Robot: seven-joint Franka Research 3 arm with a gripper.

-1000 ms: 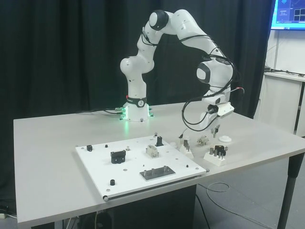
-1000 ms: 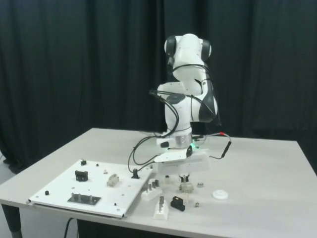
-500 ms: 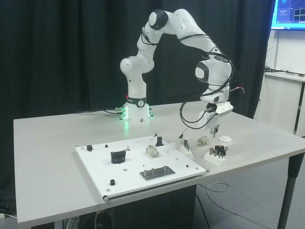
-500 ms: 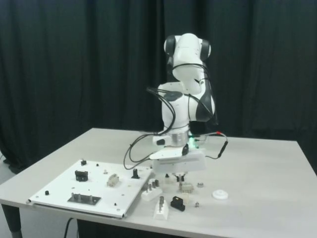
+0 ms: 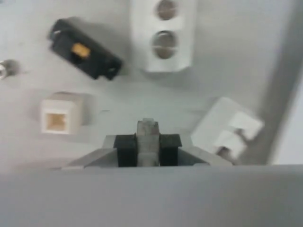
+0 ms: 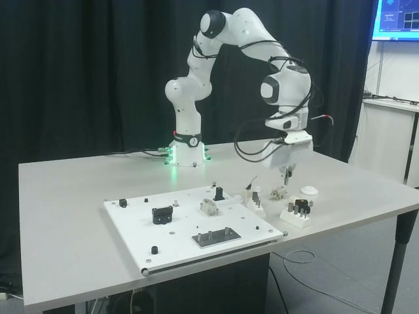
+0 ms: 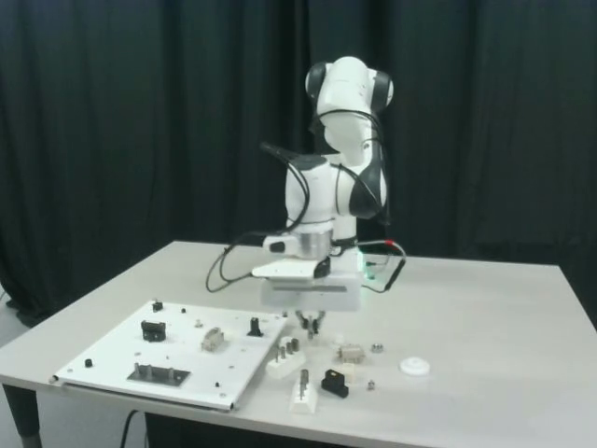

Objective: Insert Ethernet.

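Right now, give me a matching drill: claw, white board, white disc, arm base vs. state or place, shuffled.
1 claw
2 white board
3 white disc
4 arm base

A ringed by green lights
B flat on the grey table, off the board
C above the table, shut on a small plug
D carries black fixtures

Pairs: 1-C, 2-D, 3-B, 4-A

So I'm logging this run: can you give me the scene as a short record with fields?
arm: white, raised above the loose parts beside the board
gripper: shut on small plug
small plug: between the fingertips, lifted off the table
white board: flat on grey table, carrying fixtures
loose parts: black connector, white socket block, white peg block
insertion: not yet done
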